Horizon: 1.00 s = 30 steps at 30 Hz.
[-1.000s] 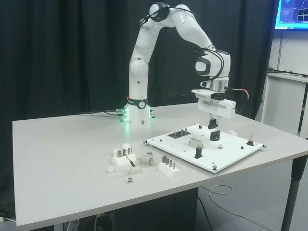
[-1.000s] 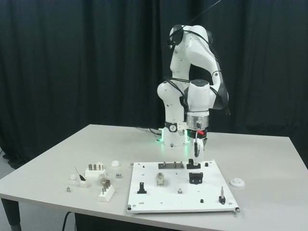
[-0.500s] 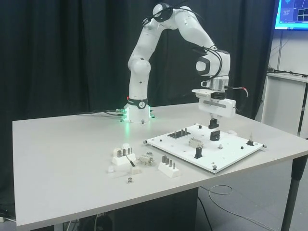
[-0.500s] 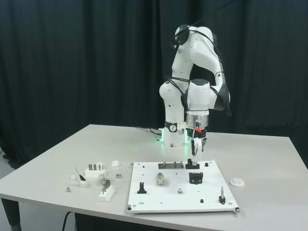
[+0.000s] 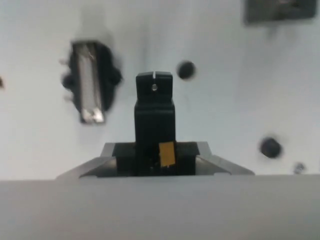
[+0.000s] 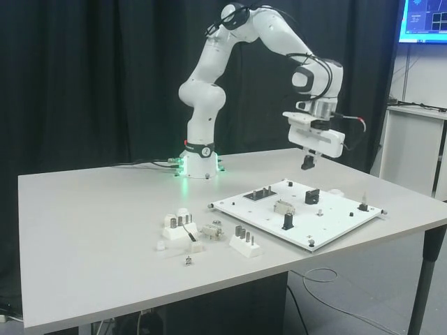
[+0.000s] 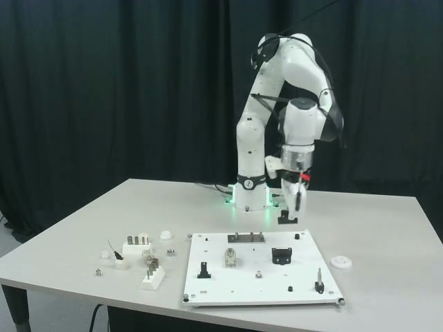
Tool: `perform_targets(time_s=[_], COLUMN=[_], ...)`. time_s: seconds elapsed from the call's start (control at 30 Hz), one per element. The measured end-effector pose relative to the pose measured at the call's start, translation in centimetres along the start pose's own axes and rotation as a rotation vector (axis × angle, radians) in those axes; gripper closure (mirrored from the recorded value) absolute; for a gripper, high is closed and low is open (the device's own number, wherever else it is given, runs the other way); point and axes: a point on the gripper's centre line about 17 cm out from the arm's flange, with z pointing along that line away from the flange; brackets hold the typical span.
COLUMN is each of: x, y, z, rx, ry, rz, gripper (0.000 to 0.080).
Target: Insert D-SUB.
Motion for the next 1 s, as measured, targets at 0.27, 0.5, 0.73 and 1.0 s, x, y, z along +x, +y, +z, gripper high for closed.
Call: perform_targets(time_s=[0.27,0.5,0.73,1.0], x=[-2.6,-4.4,-4.5,-3.5], y=[1.7,2.7,2.4,1.4], z=[-2.3,-3.2,-3.1,-3.0], rx=[-0.016,-0.01,0.012,0.052], ry=[0.05,0.089,0.128,0.155], rz=[-0.138,-0.173,-0.16,-0.081], gripper=[0.0648,0.0648,0.0648,0.0648])
